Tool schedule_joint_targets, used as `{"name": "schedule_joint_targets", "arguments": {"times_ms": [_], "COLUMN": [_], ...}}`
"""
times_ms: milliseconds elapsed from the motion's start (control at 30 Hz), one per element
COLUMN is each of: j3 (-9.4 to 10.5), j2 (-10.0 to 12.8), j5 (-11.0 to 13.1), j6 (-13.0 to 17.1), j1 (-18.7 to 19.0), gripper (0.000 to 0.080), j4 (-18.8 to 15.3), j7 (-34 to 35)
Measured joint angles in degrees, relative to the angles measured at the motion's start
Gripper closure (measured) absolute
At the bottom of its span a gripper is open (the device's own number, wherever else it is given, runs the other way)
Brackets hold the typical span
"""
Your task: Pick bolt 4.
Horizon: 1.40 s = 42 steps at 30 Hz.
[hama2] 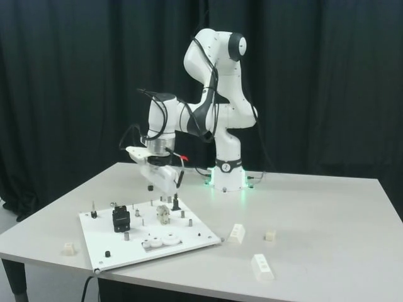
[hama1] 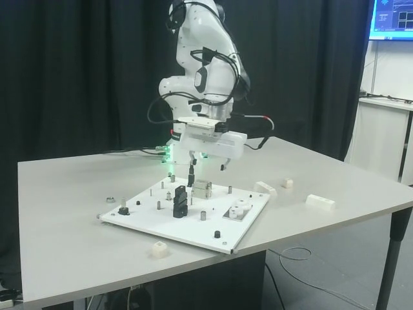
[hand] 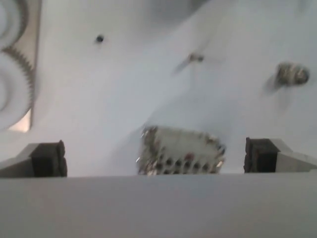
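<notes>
In the wrist view the claw (hand: 156, 157) is wide open and holds nothing; its two black fingertips (hand: 48, 158) stand far apart at either side. Between them, on the white board (hand: 124, 99), lies a grey multi-pin connector (hand: 181, 151) with rows of small holes. Beyond it I see a small stud (hand: 196, 57), a rounder metal piece (hand: 292, 74) that may be a bolt head, and a black dot (hand: 99, 38). White gears (hand: 15, 59) show at one edge. Which of these is bolt 4 I cannot tell; nothing is labelled.

In the first room view the white arm (hama1: 203, 58) hangs the claw (hama1: 206, 167) above the rear middle part of the board (hama1: 245, 226), apart from everything on it. Several short upright pins stand on the board, one just beside the connector (hama1: 204, 188). A black block (hama1: 180, 201) and the gears (hama1: 239, 208) are nearer the front. The grey bench (hama1: 64, 194) carries the board and some loose white blocks (hama1: 320, 201).

In the second room view the claw (hama2: 164, 186) hovers over the far side of the board (hama2: 101, 251), the connector (hama2: 163, 214) below it.

My judgement: the bolt is small, stiff metal, light and smooth, so it can slip. It is best taken at the head or upper shank, with the fingers closing squarely and the pull straight upward.
</notes>
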Motion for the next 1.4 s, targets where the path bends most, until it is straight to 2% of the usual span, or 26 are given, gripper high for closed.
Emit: {"name": "schedule_joint_targets", "arguments": {"times_ms": [233, 667, 933, 1233, 1400], "j3": [-1.84, -6.76, -9.50, -11.62, -11.99], "j2": [0.00, 0.18, 0.79, 2.32, 3.39], "j5": [-1.57, -1.60, -1.40, 0.11, 2.62], "j6": [2.16, 5.89, 7.61, 9.69, 10.77], "j1": [-1.37, -4.90, -7.45, -10.99, -13.52], "gripper": [0.0002, 0.0003, 0.0003, 0.0002, 0.0003], "j4": [0.37, 0.79, 0.79, 0.77, 0.77], "j7": [-6.44, -27.66, -37.46, -48.34, -55.25]}}
